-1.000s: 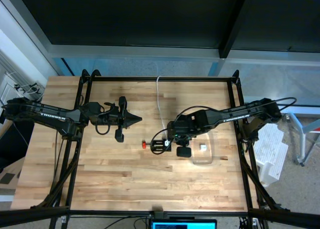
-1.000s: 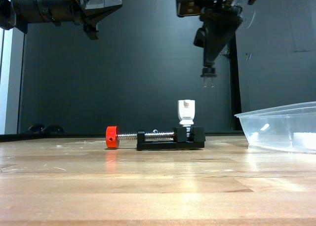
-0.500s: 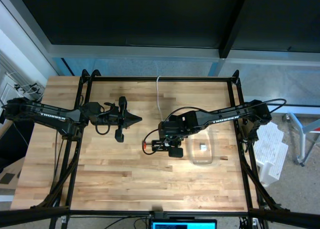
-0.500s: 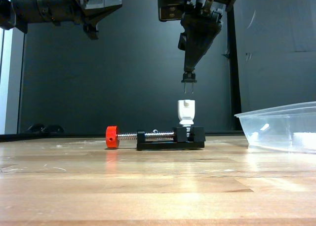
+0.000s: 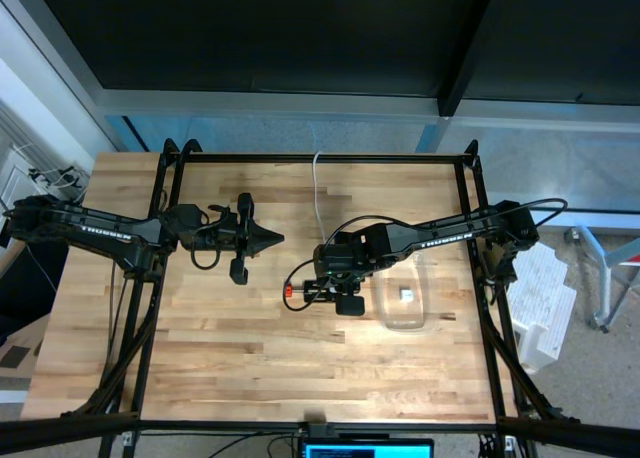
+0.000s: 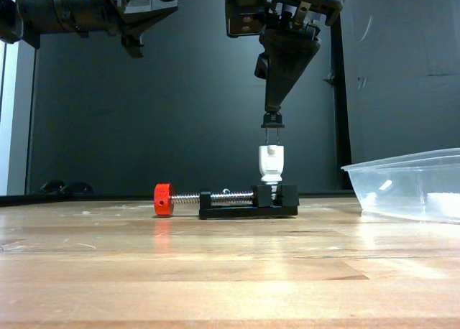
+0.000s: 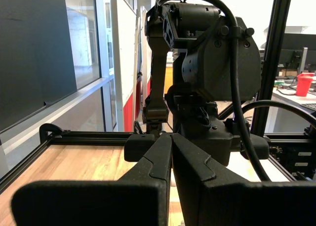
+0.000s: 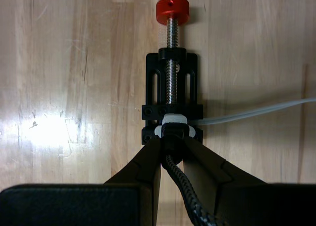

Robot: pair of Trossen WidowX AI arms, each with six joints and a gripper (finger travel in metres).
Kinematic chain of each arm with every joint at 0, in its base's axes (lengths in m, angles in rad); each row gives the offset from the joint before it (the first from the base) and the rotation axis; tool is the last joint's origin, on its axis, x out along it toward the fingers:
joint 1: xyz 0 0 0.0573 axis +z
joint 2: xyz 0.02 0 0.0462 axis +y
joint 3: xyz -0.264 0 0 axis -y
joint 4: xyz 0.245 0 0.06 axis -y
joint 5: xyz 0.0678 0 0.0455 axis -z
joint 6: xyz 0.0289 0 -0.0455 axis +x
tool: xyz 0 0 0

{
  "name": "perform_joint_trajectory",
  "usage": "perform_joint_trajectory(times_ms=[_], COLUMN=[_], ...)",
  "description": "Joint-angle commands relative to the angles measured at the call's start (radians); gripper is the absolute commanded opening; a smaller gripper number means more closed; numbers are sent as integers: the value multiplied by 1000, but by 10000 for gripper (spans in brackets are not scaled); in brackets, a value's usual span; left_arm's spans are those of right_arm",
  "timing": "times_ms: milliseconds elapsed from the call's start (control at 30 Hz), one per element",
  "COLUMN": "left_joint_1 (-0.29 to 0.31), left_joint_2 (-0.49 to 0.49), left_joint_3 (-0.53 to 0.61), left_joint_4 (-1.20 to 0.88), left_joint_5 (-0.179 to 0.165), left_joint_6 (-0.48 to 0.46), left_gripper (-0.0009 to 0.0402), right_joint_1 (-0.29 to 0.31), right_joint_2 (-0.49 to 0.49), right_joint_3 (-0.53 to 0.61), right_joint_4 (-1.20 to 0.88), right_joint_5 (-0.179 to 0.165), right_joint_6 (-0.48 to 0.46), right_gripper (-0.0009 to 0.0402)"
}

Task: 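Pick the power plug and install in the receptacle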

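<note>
Surface: pale butcher-block wooden table (image 5: 250, 358) ringed by a black metal frame (image 5: 320, 158), with a dark wall behind it.
Left arm: stretched in from 9 o'clock and held high above the wood.
Left gripper (image 7: 171, 137): in the air at about 10 o'clock from the clamp and well apart from it. Its black fingers are pressed together with nothing between them.
Right arm: reaches in from 3 o'clock and bends down over the clamp.
Right gripper (image 8: 171, 146): points straight down, directly above the receptacle. Its fingers are clamped on the plug body.
Tray: clear plastic rectangular tray (image 6: 410, 185) on the table at 3 o'clock from the clamp, near it but not touching. A small white piece (image 5: 406, 294) lies inside.
Clamp: small black screw clamp (image 6: 248, 202) lying flat, just 3 o'clock of the table's centre.
Cable: thin white cable (image 5: 318, 193) running from the clamp toward 12 o'clock and the far edge.
Knob: round red knob (image 6: 163, 200) on the clamp's 9 o'clock end in the high view.
Receptacle: small white socket (image 6: 271, 161) standing upright in the clamp's jaws.
Power plug: black two-pronged power plug (image 6: 272, 120) hanging prongs down, in line with the receptacle. The prong tips are at its top face, and I cannot tell if they have entered.
</note>
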Motion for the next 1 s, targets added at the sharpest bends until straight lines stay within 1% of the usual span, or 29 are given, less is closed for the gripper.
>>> perform_joint_trajectory(times_ms=[33, 800, 1000], left_joint_1=[0, 0, 0], left_joint_2=[0, 0, 0], left_joint_3=[0, 0, 0], left_joint_4=[0, 0, 0], left_joint_5=[0, 0, 0], left_joint_6=[0, 0, 0], left_gripper=[0, 0, 0], right_joint_1=[0, 0, 0], right_joint_2=[0, 0, 0], right_joint_3=[-1, -21, -47], right_joint_4=[5, 18, 48], right_joint_5=[0, -3, -4], right_joint_6=[-1, -11, -11], right_gripper=[0, 0, 0])
